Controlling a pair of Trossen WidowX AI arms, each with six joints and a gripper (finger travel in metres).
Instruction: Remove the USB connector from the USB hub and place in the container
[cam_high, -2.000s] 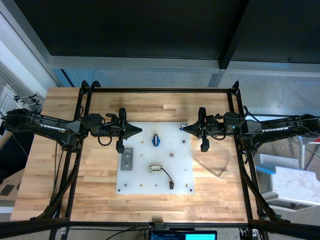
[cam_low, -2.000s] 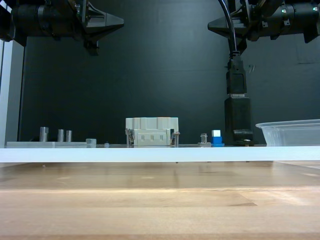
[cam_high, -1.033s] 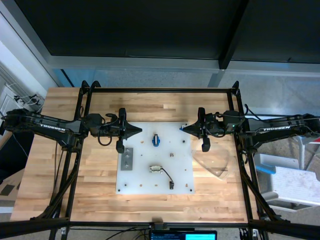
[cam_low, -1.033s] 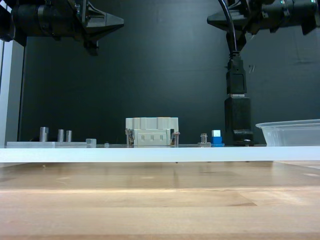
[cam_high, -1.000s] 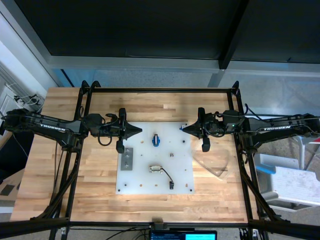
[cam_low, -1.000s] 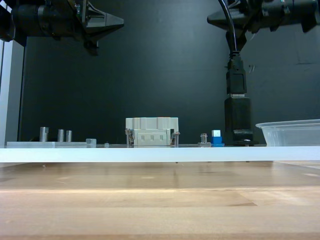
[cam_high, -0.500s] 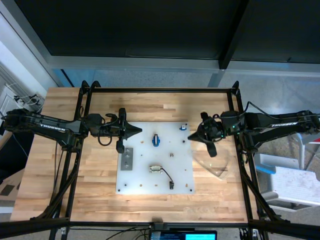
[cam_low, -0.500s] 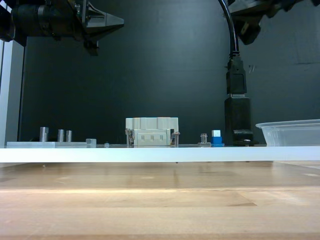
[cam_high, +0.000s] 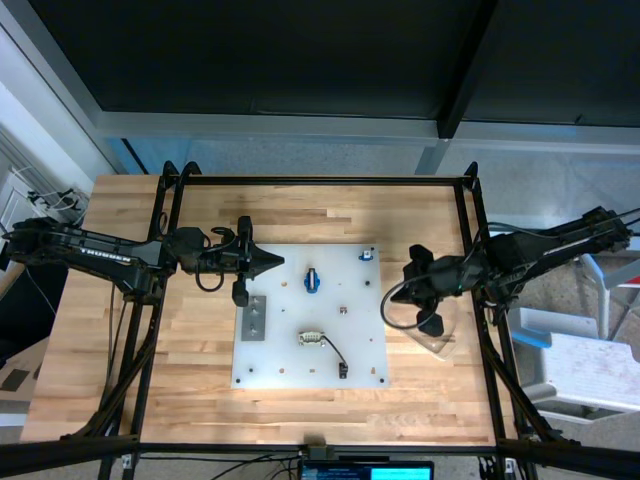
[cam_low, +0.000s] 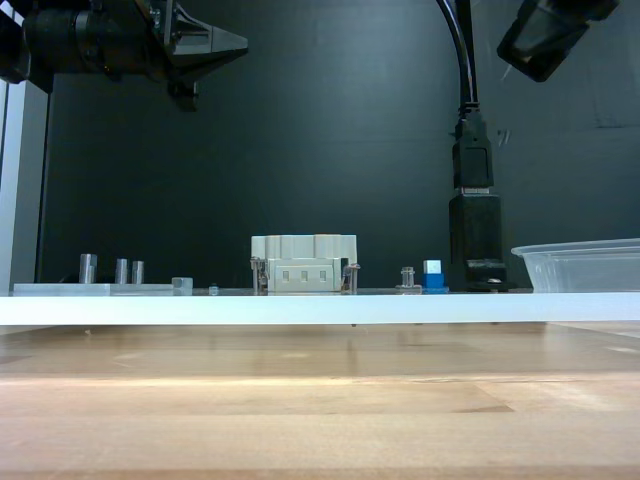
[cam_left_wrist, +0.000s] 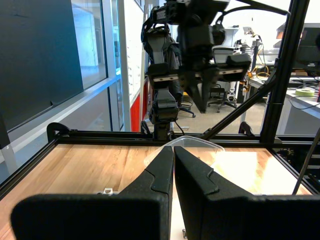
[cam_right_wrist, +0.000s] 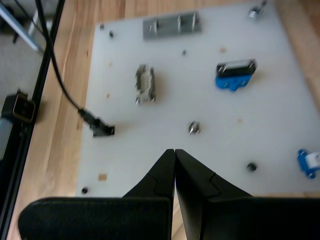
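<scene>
The USB connector (cam_high: 338, 354) is black, the container (cam_low: 580, 268) clear, the board (cam_high: 290, 345) white.

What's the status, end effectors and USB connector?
Left end effector shut, parked above board's left. Right end effector shut, empty, near container. USB connector plugged in. Nothing blocking.

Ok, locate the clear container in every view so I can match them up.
High view: container on the table right of the white board, partly under the right arm.
Low view: container at the far right.
Left wrist view: container beyond the shut left hand, which is parked over the board's far left.
Right wrist view: not in it.
Landmark: the shut right hand, hanging above the board's edge beside the container.
</scene>
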